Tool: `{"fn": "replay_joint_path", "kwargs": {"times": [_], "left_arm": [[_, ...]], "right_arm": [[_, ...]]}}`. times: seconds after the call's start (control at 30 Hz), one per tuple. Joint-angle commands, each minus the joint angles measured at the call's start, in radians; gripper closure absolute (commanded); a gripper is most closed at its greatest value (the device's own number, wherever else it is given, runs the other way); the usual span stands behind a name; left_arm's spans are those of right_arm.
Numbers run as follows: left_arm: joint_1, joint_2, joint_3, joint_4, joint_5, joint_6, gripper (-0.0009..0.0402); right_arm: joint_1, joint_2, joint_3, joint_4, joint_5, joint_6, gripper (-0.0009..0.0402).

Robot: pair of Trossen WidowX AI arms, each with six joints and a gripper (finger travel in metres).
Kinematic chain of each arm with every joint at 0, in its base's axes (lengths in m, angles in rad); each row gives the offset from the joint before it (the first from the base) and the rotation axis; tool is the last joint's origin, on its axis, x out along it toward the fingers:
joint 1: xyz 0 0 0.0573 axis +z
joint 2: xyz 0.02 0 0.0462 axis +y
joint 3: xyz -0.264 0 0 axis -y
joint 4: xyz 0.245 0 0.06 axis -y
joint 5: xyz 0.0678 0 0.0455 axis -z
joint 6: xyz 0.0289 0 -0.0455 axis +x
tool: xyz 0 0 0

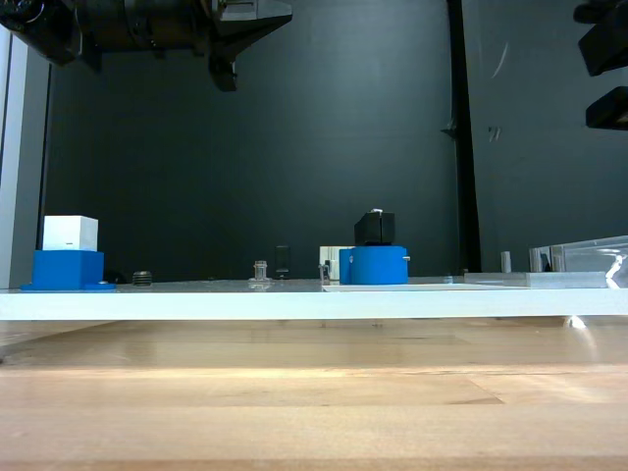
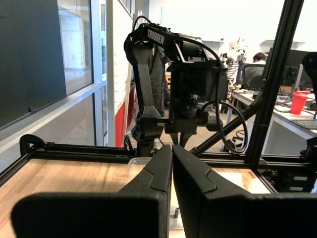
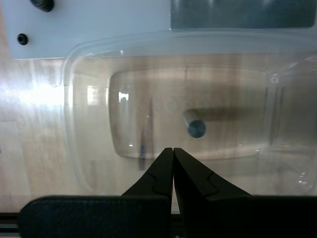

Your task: Pick the 16mm cylinder and install on the taskboard

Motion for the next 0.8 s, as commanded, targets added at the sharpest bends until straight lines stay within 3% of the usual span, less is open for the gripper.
{"fn": "replay_joint_path", "kwargs": {"times": [0.03, 0.1, 0.37, 0.57, 0.8], "left_arm": [[0.000, 0.000, 0.000, 0.000, 0.000, 0.000, 0.0393], [0.000, 0.000, 0.000, 0.000, 0.000, 0.000, 0.0393], [0.000, 0.000, 0.000, 0.000, 0.000, 0.000, 0.0393], [0.000, 0.000, 0.000, 0.000, 0.000, 0.000, 0.0393], [0.000, 0.000, 0.000, 0.000, 0.000, 0.000, 0.0393]], "right_arm": [[-0.040, 0.001, 0.000, -0.010, 0.010, -0.037, 0.0393], [-0.059, 0.001, 0.000, -0.014, 0.026, -0.051, 0.0393], [-0.129, 0.001, -0.013, -0.018, 0.023, -0.112, 0.0393], [-0.133, 0.001, -0.040, -0.015, 0.023, -0.117, 0.0390], [-0.132, 0.001, -0.053, 0.002, 0.025, -0.121, 0.0304]]}}
